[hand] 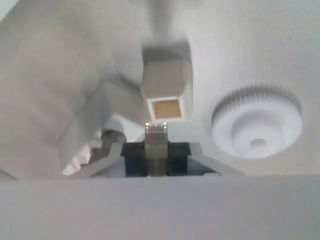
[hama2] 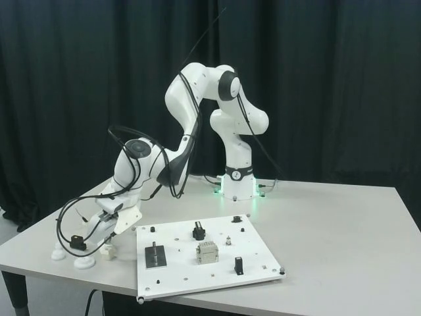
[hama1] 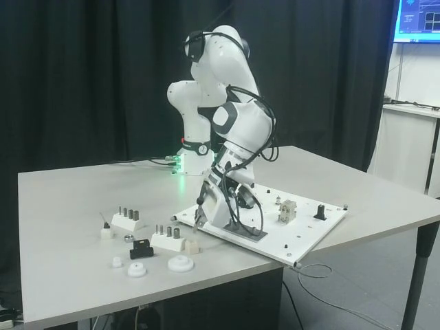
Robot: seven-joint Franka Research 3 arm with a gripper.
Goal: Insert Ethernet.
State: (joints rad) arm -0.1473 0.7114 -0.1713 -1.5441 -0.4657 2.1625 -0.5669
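Pincer (hand: 156, 167) clenched on Ethernet plug (hand: 156, 131), contacts foremost. Plug tip just short of the square mouth of the white socket block (hand: 166, 89), not yet inside; cavity holding nothing. Block standing on the grey worktop (hama1: 62, 206), just beside the white board's (hama2: 263, 260) edge. White gear (hand: 257, 121) near the block, apart from it.

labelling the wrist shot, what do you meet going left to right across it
bracket → Ethernet plug, held in the gripper, with the socket block just beyond it → gear
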